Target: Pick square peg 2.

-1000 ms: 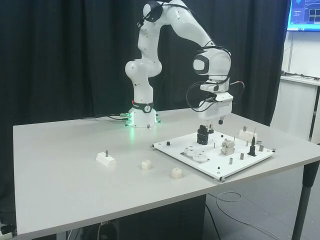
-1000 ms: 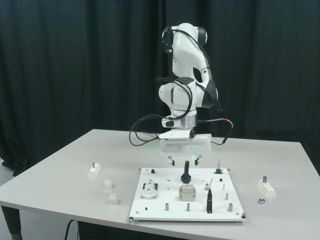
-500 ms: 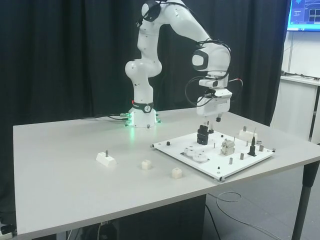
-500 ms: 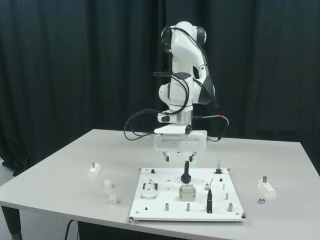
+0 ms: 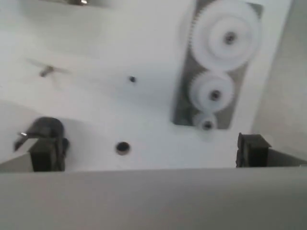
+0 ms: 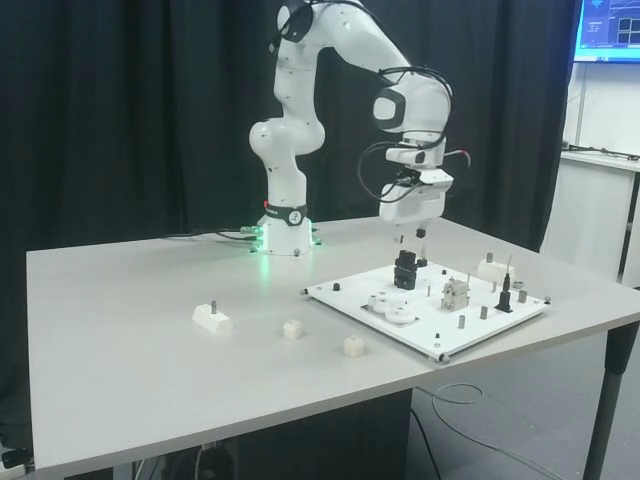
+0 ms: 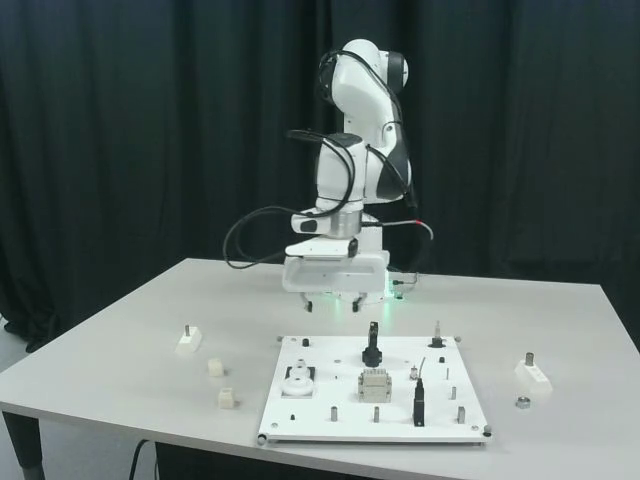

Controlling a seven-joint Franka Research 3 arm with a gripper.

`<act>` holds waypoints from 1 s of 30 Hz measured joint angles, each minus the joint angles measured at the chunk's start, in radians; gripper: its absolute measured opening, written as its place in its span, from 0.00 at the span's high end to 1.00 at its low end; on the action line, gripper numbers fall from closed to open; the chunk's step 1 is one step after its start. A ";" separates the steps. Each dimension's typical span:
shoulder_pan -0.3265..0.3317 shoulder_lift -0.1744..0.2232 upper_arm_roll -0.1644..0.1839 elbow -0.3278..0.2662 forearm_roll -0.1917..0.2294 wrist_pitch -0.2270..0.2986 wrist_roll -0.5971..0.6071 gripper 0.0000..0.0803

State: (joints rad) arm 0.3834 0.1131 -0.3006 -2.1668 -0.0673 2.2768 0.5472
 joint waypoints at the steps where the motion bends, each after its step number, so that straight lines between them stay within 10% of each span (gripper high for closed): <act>1: -0.008 -0.002 0.000 0.000 -0.003 -0.002 -0.010 0.00; 30: -0.213 -0.048 -0.055 0.001 -0.046 -0.008 -0.336 0.00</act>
State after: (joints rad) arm 0.1703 0.0656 -0.3555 -2.1659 -0.1136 2.2686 0.2110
